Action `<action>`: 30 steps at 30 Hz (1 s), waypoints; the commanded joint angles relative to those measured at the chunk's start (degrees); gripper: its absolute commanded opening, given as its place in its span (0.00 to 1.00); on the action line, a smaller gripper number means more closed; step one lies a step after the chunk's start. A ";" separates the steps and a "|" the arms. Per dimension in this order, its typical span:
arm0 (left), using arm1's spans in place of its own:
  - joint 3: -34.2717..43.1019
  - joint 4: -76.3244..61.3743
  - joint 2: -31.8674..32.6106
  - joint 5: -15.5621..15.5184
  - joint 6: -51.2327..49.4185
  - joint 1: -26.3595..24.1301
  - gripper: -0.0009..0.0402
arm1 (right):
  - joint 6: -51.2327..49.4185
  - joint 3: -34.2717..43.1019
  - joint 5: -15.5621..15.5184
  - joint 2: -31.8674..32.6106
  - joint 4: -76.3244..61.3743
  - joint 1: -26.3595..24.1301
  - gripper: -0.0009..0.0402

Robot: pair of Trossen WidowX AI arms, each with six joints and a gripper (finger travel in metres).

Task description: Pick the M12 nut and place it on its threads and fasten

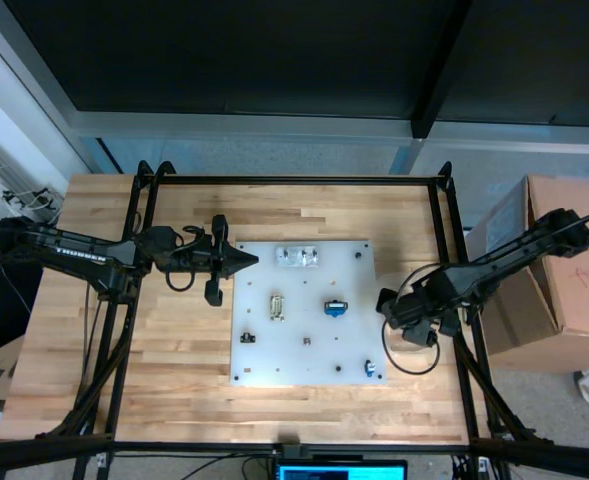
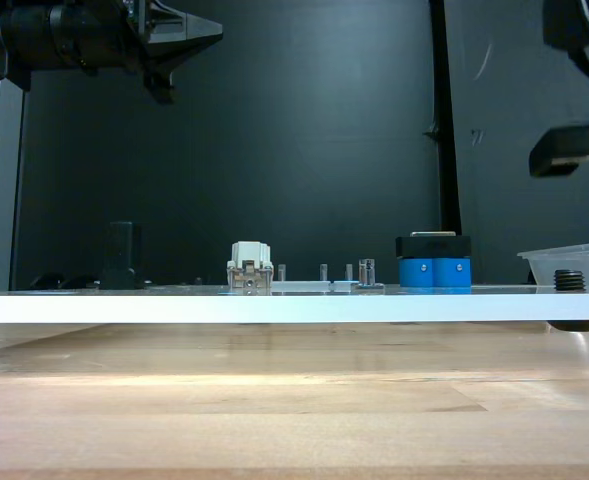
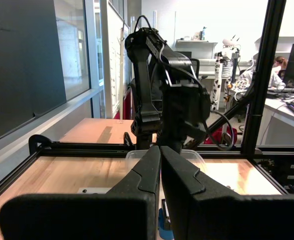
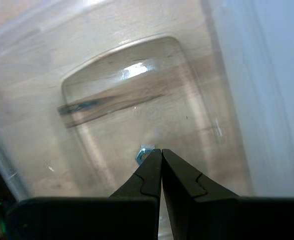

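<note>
Right gripper [image 4: 161,151], fingers pressed together, beside small silver nut [image 4: 146,154] in clear plastic tray [image 4: 32,100]; left gripper [image 1: 252,260] likewise, left of centre.

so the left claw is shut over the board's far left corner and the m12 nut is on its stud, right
One slip: the low view shows the stud bare, ribs showing. In the right wrist view the M12 nut sits at the tips of the shut right claw, in the clear tray. The left claw is as you say.

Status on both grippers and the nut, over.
Left gripper shut, raised over board's far left corner. Right gripper shut, inside clear tray; M12 nut at its tips, grip unclear. Stud bare.
</note>
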 commanded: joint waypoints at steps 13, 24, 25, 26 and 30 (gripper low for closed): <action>0.02 0.00 0.00 0.00 0.00 0.00 0.02 | -25.88 -2.21 1.55 -2.08 -3.58 -0.63 0.30; 0.02 0.00 0.00 0.00 0.00 0.00 0.02 | -36.61 -4.98 1.88 0.44 2.29 -2.19 0.48; 0.02 0.02 0.00 0.00 0.00 0.02 0.02 | -36.68 -5.22 1.70 0.79 2.95 -2.23 0.49; 0.02 0.00 0.00 0.00 0.00 0.00 0.02 | -36.96 -5.55 1.49 1.05 3.65 -2.25 0.49; 0.02 0.00 0.00 0.00 0.02 0.00 0.02 | -38.05 -7.02 1.38 1.92 5.92 -2.45 0.49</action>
